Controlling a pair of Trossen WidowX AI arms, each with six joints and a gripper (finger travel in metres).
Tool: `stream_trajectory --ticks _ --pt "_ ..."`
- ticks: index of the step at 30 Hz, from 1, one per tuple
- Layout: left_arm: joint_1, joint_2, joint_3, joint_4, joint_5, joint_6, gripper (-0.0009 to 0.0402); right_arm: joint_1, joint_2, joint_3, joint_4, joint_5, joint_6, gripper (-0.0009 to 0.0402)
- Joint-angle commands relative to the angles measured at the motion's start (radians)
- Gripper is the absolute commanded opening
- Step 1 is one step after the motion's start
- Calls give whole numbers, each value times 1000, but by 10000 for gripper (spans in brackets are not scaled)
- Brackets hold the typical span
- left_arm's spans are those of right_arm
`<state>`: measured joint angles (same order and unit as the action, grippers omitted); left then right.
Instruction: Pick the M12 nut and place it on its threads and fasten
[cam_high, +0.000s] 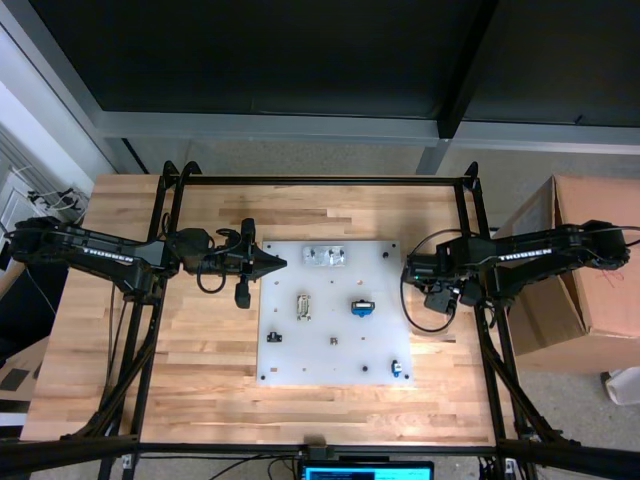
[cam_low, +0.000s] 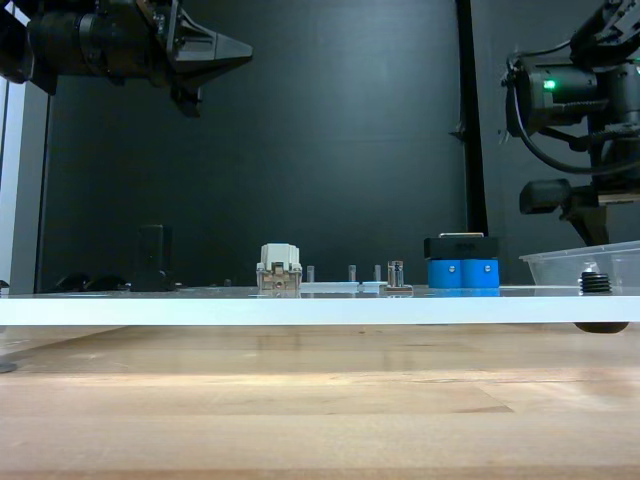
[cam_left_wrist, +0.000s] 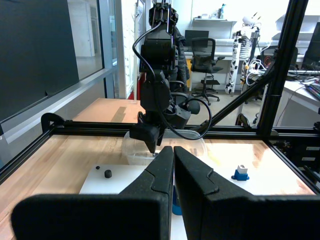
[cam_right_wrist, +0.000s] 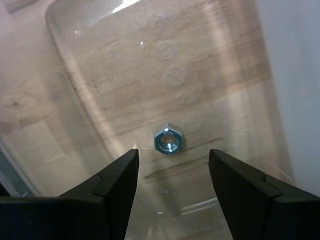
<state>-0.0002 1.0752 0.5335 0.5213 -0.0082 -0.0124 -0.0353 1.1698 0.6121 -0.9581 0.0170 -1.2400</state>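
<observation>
The small silver nut (cam_right_wrist: 168, 140) lies flat and free on the floor of the clear tray (cam_right_wrist: 125, 75), off the board's right edge. My right gripper (cam_right_wrist: 172, 155) hangs just above it, pointing down and open, with one finger on each side of the nut and neither touching it. In the high view the right gripper (cam_high: 440, 297) is over the tray beside the white board (cam_high: 300, 350). The black ribbed stud (cam_low: 596, 282) stands bare near the board's near right edge (cam_high: 366, 369). My left gripper (cam_high: 277, 263) is shut and empty, held high over the board's far left edge.
On the board stand a beige connector (cam_low: 279, 270), a blue block (cam_low: 462, 272), a silver post (cam_low: 395, 273) and a small blue part (cam_high: 398, 370). The black frame rails (cam_high: 320, 180) run around the table. A cardboard box (cam_high: 590, 270) sits to the right.
</observation>
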Motion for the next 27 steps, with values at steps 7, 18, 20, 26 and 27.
stream_trajectory --ticks 7,18,20,26,27 --pt "0 0 0 0 0 0 0 4 18 -42 72 2 -8 192" --pt "0 0 0 0 0 0 0 5 37 -81 128 10 -8 192" --pt "0 0 0 0 0 0 0 5 37 -85 130 20 -8 192" --pt "0 0 0 0 0 0 0 5 37 -87 135 19 -7 191" --pt "0 0 0 0 0 0 0 5 37 -87 135 18 -7 187"
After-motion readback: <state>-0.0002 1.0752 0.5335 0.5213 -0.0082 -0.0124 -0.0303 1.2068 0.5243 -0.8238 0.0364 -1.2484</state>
